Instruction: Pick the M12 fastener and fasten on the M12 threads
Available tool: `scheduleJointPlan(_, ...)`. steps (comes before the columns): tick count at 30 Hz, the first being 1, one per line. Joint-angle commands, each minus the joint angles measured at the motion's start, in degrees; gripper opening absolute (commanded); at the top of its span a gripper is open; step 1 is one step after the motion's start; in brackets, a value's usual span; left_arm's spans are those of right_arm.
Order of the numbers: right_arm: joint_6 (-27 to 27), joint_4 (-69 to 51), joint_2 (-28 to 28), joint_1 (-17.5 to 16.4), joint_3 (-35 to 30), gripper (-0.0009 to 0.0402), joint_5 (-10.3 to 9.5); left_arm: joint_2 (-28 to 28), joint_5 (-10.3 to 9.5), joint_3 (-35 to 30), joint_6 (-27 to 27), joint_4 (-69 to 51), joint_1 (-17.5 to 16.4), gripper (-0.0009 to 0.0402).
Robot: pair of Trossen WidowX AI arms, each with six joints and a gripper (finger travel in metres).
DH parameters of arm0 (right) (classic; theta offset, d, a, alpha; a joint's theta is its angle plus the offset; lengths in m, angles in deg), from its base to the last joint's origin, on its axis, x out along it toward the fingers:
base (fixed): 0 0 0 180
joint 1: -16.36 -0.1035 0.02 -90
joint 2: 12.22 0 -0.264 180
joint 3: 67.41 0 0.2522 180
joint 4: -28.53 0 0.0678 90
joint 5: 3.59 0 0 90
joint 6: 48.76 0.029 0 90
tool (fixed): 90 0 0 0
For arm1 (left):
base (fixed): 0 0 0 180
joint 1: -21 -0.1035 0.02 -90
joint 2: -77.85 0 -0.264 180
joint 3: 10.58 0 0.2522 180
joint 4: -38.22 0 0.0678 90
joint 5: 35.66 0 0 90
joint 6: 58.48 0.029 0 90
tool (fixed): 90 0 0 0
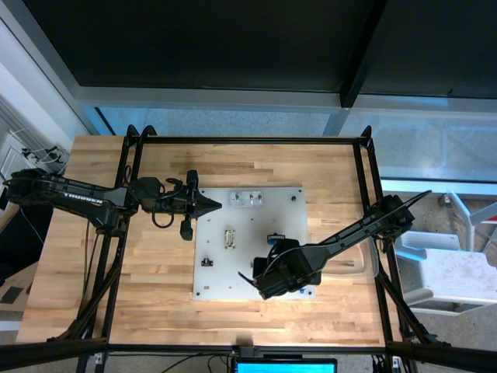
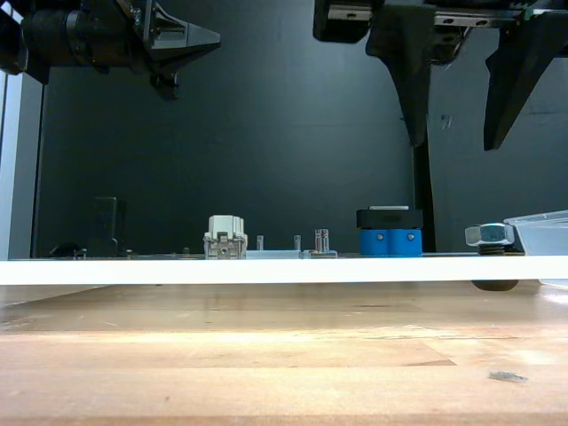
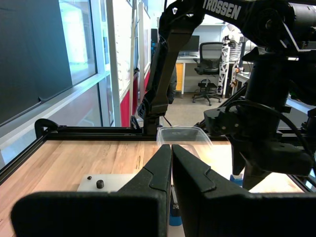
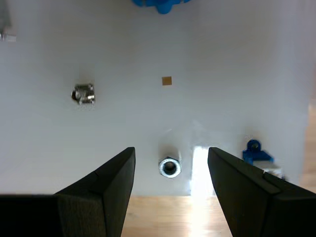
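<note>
Fingers apart, the right gripper (image 4: 171, 152) is hovering over the nut (image 4: 170, 167), which seems seated on its stud (image 2: 487, 251). The left gripper (image 1: 216, 206) is idling far left of the nut, fingers together.

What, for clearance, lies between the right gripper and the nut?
Nothing: the low view shows only air between the open right gripper and the nut; the left gripper hangs shut at the board's left.

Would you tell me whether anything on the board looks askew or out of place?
Nothing stands out. The M12 nut sits level on its stud at the board's near right edge; the right gripper hangs open above it, and the left gripper is shut, parked over the board's left edge.
</note>
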Motion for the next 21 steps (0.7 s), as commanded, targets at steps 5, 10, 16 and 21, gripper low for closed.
scheduleJointPlan(5, -27.96, 0.09, -0.07, 0.04, 0.02, 0.0204, 0.09, 0.00, 0.00, 0.00, 0.00, 0.02, -0.02, 0.0000)
scheduleJointPlan(10, -41.70, 0.52, -0.07, -0.02, 0.02, 0.0204, 0.00, 0.00, 0.00, 0.00, 0.00, 0.02, 0.00, 0.0000)
scheduleJointPlan(16, -58.97, 0.52, -0.07, -0.33, 0.02, 0.0204, -0.26, 0.00, 0.00, 0.00, 0.00, 0.02, -0.02, 0.0000)
scheduleJointPlan(21, -80.74, 0.55, -0.07, -0.46, 0.02, 0.0204, -0.50, 0.00, 0.00, 0.00, 0.00, 0.02, 0.00, 0.0000)
